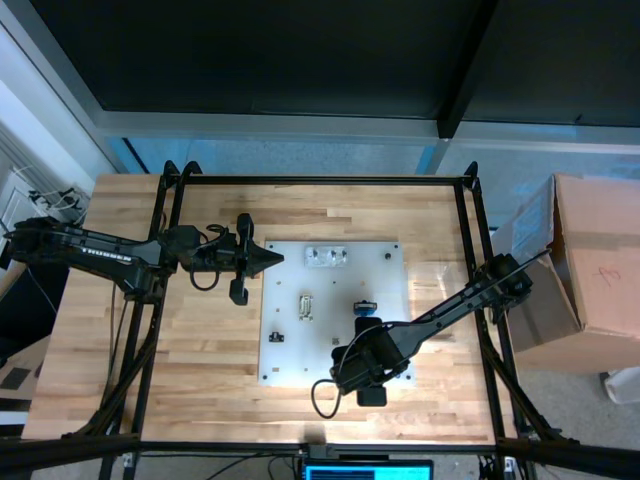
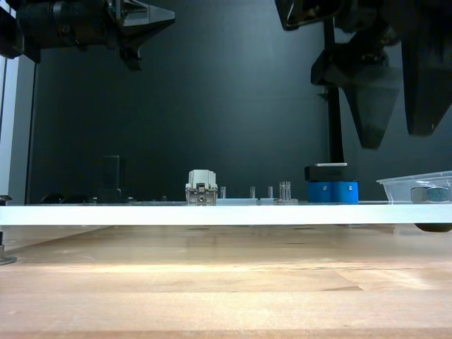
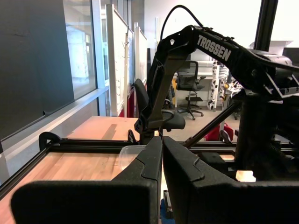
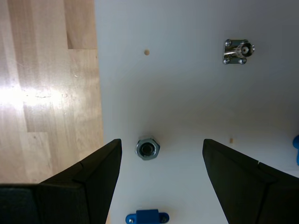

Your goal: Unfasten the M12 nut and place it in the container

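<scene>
The silver nut sits upright on the white board, its dark core showing, so it looks to be on its stud. My right gripper hangs open well above it, one finger to each side and touching nothing. In the high view that gripper covers the board's near right part and hides the nut. In the low view a silver piece shows behind the clear tray's wall, and the right gripper hangs high above the board. My left gripper hovers shut and empty over the board's far left edge.
A grey connector and a blue block stand mid-board. A small silver socket is fixed to the board away from the nut. A black frame rings the table, and a cardboard box stands off its right side.
</scene>
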